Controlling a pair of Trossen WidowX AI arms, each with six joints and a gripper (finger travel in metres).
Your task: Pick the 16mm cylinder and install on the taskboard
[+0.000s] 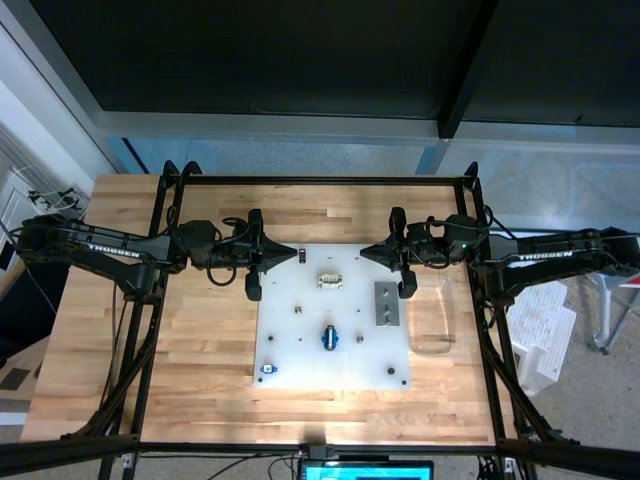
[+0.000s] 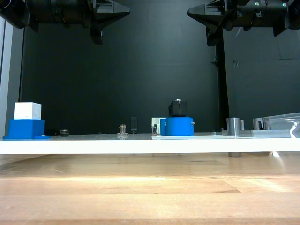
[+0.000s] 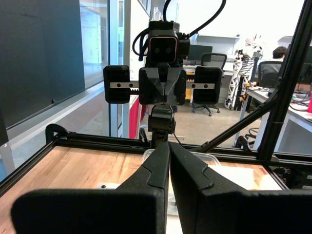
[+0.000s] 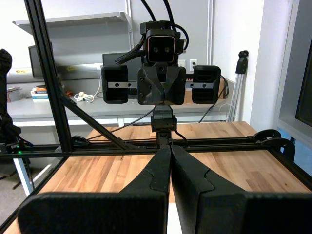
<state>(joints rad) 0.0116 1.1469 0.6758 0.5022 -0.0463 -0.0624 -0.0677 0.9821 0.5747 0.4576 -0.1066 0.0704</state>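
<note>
Both the left tool [image 1: 297,252] and right tool [image 1: 362,252] hang clenched, empty, over the taskboard [image 1: 300,350]; the 16mm cylinder [image 1: 360,338] looks light, rigid, slick, so pinch its sides.

You're looking at a butcher-block wooden table [image 1: 200,330] inside a black frame [image 1: 320,181]. At 12 o'clock beyond it there's a dark panel [image 1: 300,60] above grey floor [image 1: 560,160]. Loose papers [image 1: 540,335] lie on the floor at 3 o'clock, and there's a lit screen [image 1: 367,468] at 6 o'clock. Low view: black backdrop [image 2: 154,70]. Left wrist view: tall glass panes [image 3: 95,44], an office chair [image 3: 207,100], bright room. Right wrist view: white wall [image 4: 234,29], grey shelf [image 4: 73,20], desk [image 4: 34,111] with books [image 4: 39,91], tripod [image 4: 240,63].
</note>
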